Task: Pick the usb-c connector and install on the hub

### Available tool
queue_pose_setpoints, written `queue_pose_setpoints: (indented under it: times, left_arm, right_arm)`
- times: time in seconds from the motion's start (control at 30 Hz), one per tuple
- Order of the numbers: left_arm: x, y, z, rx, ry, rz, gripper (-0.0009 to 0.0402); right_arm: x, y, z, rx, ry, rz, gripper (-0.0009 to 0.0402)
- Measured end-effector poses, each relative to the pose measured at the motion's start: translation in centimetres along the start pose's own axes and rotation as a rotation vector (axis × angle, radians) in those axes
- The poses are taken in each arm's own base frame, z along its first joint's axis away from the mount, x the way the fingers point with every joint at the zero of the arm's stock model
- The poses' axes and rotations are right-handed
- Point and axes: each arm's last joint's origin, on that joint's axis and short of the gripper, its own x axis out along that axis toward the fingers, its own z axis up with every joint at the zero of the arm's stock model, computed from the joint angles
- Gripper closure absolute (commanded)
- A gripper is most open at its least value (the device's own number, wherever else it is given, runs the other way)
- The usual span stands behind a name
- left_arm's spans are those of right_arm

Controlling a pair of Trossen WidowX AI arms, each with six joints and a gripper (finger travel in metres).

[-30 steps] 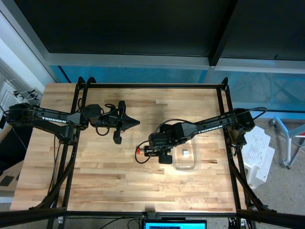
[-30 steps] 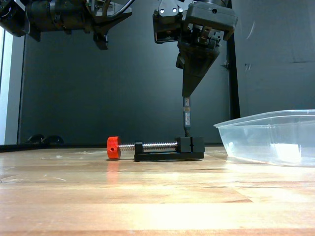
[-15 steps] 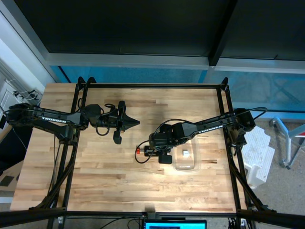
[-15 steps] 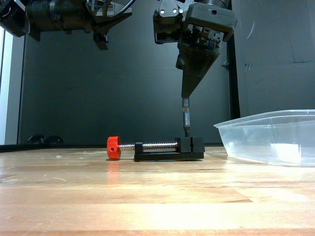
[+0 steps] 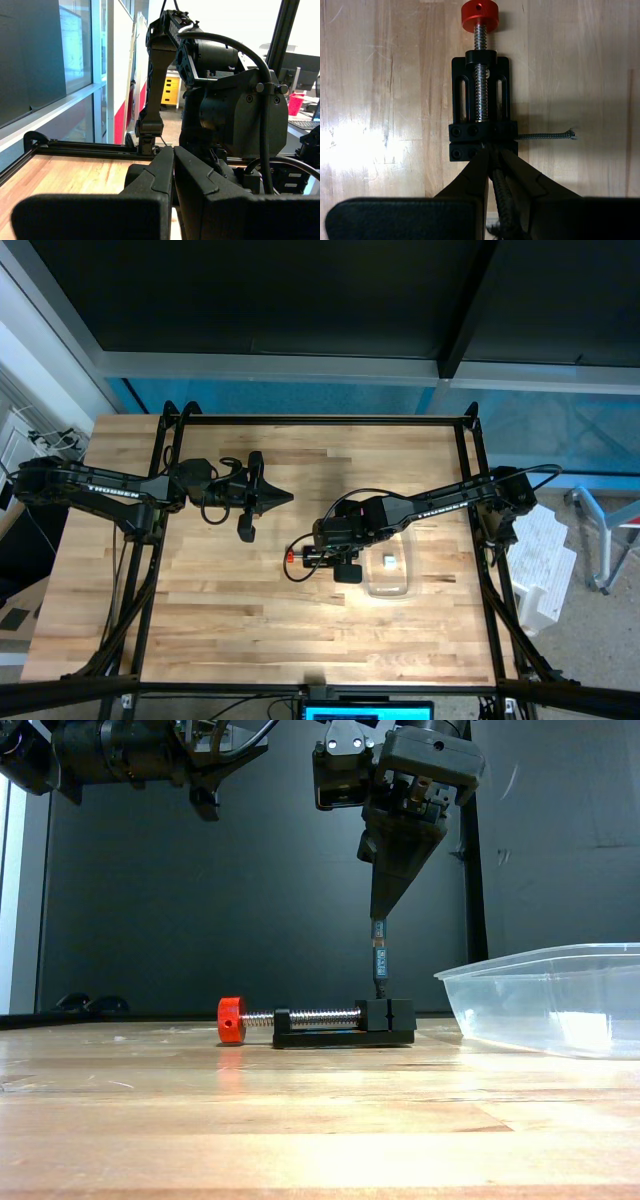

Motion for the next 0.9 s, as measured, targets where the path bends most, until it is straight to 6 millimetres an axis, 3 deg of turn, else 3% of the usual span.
queue_pose_setpoints:
  times: [0.9]
  left_arm:
    - [0.00, 0.00, 0.02, 0.000, -0.001, 0.000, 0.0393]
  right_arm:
    - [0.25, 0.15, -0.36, -0.023, -0.008, 0.004, 0.0393]
